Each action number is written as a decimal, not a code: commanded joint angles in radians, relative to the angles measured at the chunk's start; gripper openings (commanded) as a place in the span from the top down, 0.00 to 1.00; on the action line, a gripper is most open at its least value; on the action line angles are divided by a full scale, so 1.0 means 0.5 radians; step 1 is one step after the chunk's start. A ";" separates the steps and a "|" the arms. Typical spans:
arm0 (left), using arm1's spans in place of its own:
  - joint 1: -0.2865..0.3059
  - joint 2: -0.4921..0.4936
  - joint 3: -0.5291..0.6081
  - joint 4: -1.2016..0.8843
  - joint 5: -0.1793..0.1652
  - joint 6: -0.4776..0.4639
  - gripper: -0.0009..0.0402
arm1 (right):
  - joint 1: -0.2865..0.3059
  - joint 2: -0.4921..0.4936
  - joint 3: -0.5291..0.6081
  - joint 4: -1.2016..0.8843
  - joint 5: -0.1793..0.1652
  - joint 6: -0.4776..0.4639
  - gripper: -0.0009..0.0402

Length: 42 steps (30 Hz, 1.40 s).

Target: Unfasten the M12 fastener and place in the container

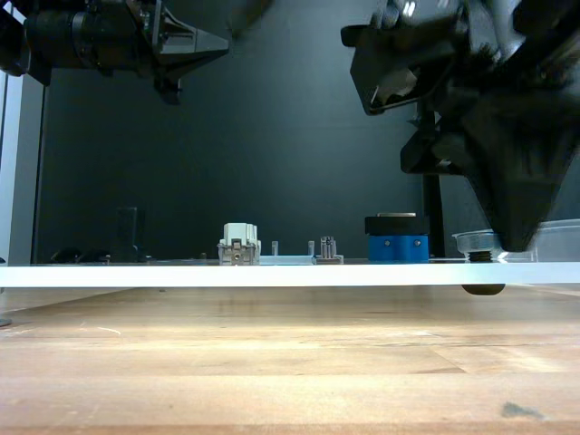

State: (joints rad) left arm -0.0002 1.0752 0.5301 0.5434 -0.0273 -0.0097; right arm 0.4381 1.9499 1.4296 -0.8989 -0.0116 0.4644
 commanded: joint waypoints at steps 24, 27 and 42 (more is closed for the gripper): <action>0.000 0.000 0.000 0.001 0.001 0.000 0.98 | 0.016 -0.085 0.205 -0.323 -0.001 1.764 0.95; 0.001 0.000 0.000 0.000 0.001 0.001 0.98 | 0.019 -0.085 0.225 -0.298 0.006 1.946 0.92; 0.001 0.000 0.000 0.001 0.001 0.001 0.98 | 0.040 0.003 0.221 -0.165 0.022 2.309 0.62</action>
